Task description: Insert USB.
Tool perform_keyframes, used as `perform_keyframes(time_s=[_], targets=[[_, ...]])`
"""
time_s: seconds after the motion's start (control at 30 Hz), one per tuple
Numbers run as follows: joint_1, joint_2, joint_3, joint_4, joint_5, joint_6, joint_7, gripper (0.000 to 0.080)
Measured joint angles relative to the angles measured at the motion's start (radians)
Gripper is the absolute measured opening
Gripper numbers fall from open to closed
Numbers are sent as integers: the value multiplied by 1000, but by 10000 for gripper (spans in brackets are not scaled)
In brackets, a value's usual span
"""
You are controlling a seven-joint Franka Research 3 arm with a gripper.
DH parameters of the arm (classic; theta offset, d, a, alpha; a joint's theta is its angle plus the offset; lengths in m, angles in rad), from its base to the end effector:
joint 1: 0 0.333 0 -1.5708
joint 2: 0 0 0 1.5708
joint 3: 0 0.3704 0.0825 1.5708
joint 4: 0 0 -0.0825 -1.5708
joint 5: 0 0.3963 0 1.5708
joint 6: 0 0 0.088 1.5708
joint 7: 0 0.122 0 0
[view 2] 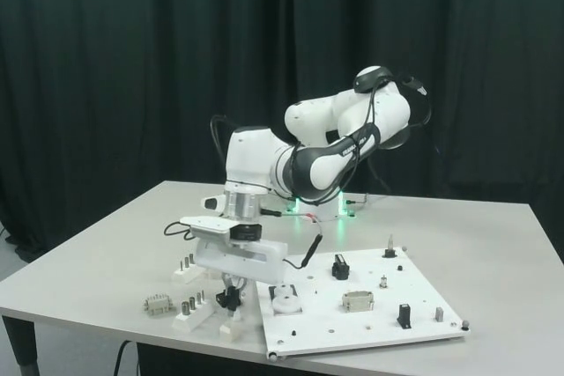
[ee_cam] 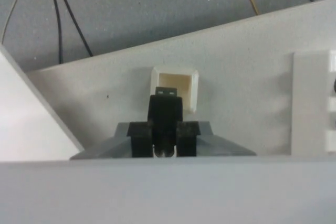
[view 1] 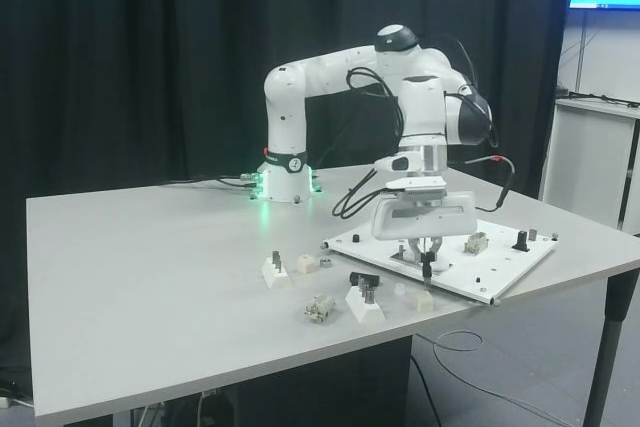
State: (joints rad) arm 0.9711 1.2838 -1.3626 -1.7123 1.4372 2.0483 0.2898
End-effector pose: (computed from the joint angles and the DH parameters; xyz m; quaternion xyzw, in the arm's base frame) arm 0.7180 0.0034 0.2516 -0.8662 0.4815 -0.1284 0.0362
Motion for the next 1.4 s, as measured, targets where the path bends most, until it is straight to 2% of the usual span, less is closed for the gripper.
perform_keyframes(time_s=[0.37, 1.4], targets=[[9, 0, -19, 0, -15, -17, 3, 90], [9, 0, -21, 2, -34, -18, 4, 90]])
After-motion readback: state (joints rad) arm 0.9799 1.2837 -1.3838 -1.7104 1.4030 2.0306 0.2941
